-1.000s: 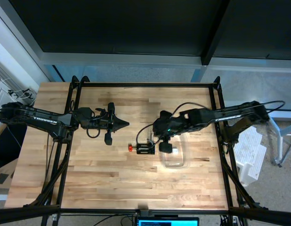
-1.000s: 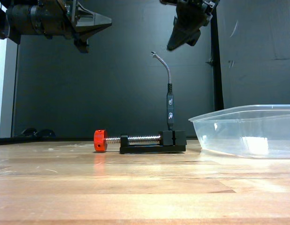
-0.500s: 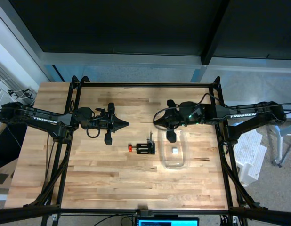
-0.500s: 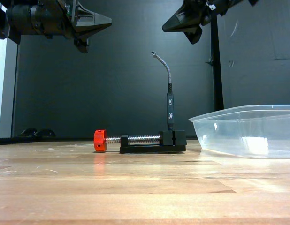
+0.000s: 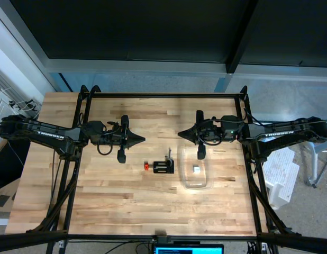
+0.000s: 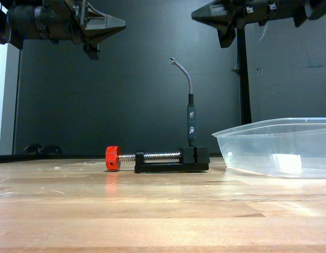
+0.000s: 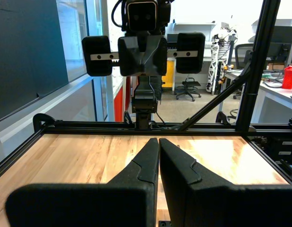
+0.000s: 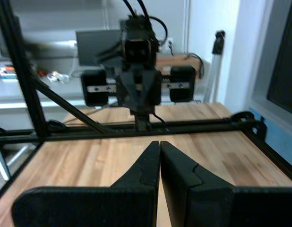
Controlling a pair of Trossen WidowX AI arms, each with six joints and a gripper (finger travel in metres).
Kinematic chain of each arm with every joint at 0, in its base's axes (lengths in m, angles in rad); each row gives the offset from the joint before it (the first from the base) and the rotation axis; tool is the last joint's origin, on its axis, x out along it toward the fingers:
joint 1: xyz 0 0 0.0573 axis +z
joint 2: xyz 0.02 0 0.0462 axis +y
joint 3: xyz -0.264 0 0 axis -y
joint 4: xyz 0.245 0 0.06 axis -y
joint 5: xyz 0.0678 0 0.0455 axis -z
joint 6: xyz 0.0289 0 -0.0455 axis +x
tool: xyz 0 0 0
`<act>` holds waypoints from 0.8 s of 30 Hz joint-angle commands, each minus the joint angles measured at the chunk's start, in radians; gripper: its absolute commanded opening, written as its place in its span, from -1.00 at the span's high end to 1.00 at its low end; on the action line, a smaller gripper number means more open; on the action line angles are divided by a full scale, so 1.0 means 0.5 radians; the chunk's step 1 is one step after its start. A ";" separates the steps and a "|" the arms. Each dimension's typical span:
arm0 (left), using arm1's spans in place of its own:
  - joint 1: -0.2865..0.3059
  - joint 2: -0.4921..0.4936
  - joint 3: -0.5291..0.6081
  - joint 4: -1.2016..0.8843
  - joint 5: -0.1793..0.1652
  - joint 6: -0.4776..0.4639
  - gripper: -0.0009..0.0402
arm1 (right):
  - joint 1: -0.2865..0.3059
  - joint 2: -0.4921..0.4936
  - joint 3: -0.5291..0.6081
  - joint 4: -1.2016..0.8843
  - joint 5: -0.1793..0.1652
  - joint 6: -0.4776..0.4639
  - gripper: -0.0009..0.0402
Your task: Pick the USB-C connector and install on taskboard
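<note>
The left gripper (image 5: 142,139), claw closed on nothing, hangs parked high over the table. At centre the USB-C connector (image 6: 190,120) stands upright in the taskboard (image 5: 162,167), apparently seated. The right gripper (image 5: 180,133), also closed and empty, hovers clear above, near the tray (image 6: 274,150).

Black taskboard (image 6: 172,158) with orange-red knob (image 6: 112,158) — clear tray (image 6: 268,150).

Left gripper (image 5: 143,139) and right gripper (image 5: 180,134) closed, horizontal, high above worktop (image 5: 126,203), tips facing each other.
</note>
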 commanded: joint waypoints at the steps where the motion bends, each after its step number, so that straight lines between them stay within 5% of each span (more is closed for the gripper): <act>1: 0.000 0.000 0.001 0.001 0.000 0.001 0.96 | 0.001 -0.030 -0.061 0.054 0.004 0.002 0.96; 24: 0.000 0.000 0.001 0.001 0.000 0.001 0.96 | 0.006 -0.091 -0.343 0.351 -0.011 0.046 0.96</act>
